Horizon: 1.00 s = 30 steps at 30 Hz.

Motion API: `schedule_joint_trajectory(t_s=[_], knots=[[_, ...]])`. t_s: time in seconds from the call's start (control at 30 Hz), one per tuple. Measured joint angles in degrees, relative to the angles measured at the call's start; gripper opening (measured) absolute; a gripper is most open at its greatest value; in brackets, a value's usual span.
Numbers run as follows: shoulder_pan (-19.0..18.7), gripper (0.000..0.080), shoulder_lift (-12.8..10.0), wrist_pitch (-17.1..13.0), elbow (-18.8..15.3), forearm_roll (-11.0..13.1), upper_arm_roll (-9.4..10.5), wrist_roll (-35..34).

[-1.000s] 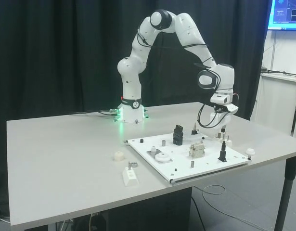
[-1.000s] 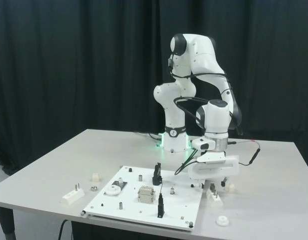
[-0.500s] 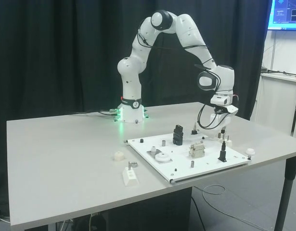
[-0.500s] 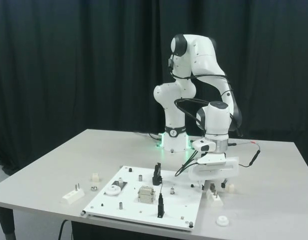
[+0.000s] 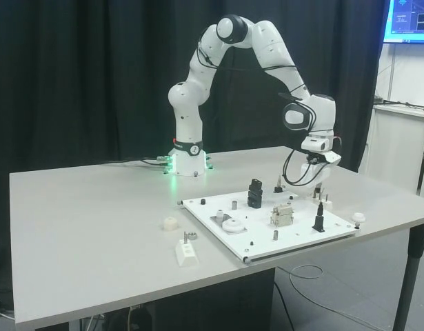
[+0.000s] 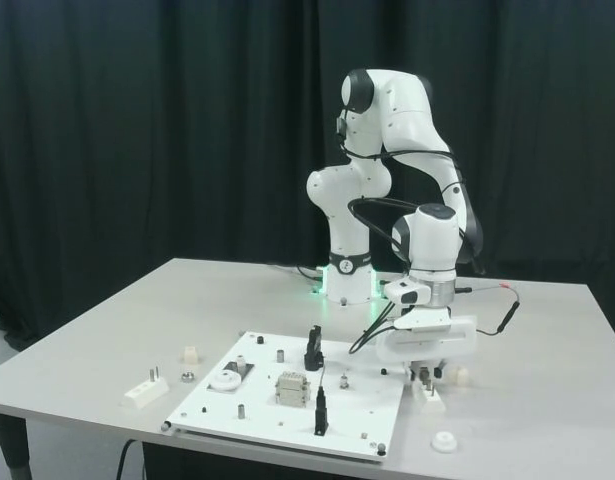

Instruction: Pick square peg 3.

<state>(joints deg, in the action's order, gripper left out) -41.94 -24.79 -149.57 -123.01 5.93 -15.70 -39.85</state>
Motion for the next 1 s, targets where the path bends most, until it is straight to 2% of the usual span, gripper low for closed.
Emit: schedule_joint_trajectory(t_s=[0.2, 0.23, 0.37, 0.4, 0.7, 0.73, 1.0], knots=[[0.00, 0.0495, -0.04, -0.07, 0.02, 0.00, 0.04, 0.00], [0.00, 0.0332, -0.04, -0.07, 0.03, 0.00, 0.05, 0.00], [0.00, 0.0332, -0.03, -0.10, 0.08, 0.00, 0.12, -0.01], [0.00, 0.0145, -0.04, -0.10, 0.11, 0.00, 0.13, -0.03], [0.01, 0.0145, -0.05, -0.10, 0.13, 0.00, 0.21, -0.51], [0.01, 0.0110, -0.05, -0.10, 0.13, 0.00, 0.23, -0.51], [0.01, 0.0110, 0.02, -0.06, 0.15, 0.00, 0.64, -1.08]])
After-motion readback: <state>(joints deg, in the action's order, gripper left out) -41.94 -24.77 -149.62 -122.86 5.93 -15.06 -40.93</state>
